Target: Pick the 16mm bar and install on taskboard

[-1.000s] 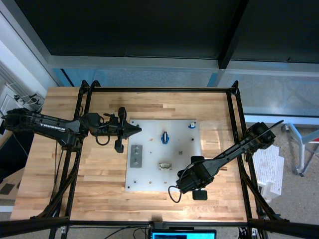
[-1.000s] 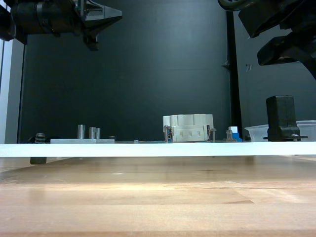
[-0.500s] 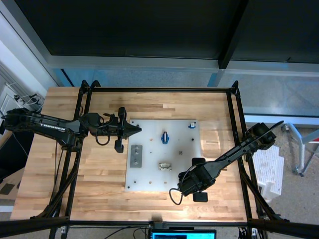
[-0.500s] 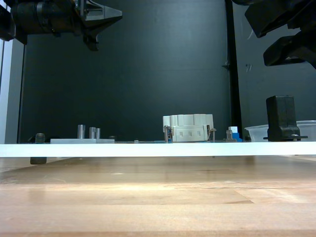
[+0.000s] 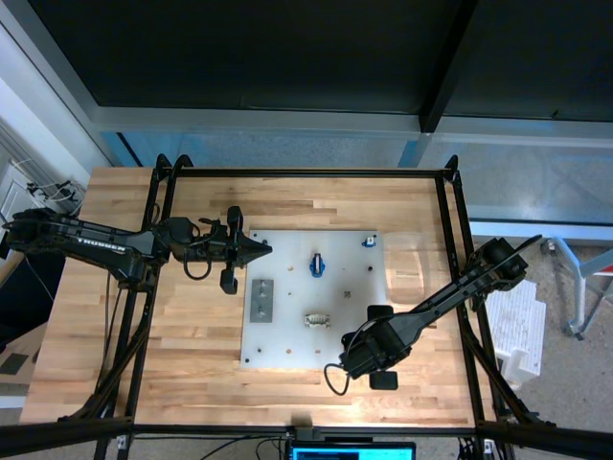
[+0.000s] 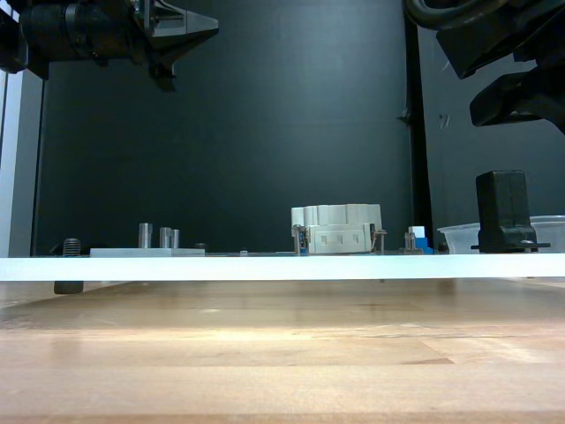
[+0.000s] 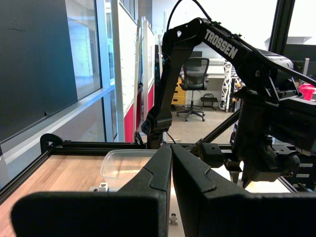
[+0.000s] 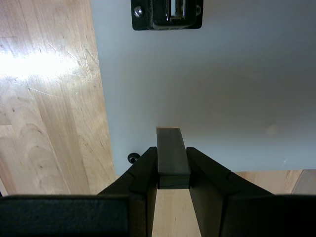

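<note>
In the right wrist view, my right gripper is shut on the 16mm bar, a short dull-grey piece pinched between the two fingers. It hangs over the near edge of the white taskboard. From above, the right gripper sits at the near right part of the taskboard. The low view has the right gripper high above the plate. My left gripper is shut and empty, held in the air at the board's far left corner. Its closed fingers point across the table.
On the board are a grey two-hole block, a blue knob and a beige connector. A black fitting lies ahead of the bar. A black block stands by the board's near right corner. A clear plastic tub sits beyond the board.
The right gripper has crept a little toward the near edge and leftward with the bar. The left arm has not moved.
</note>
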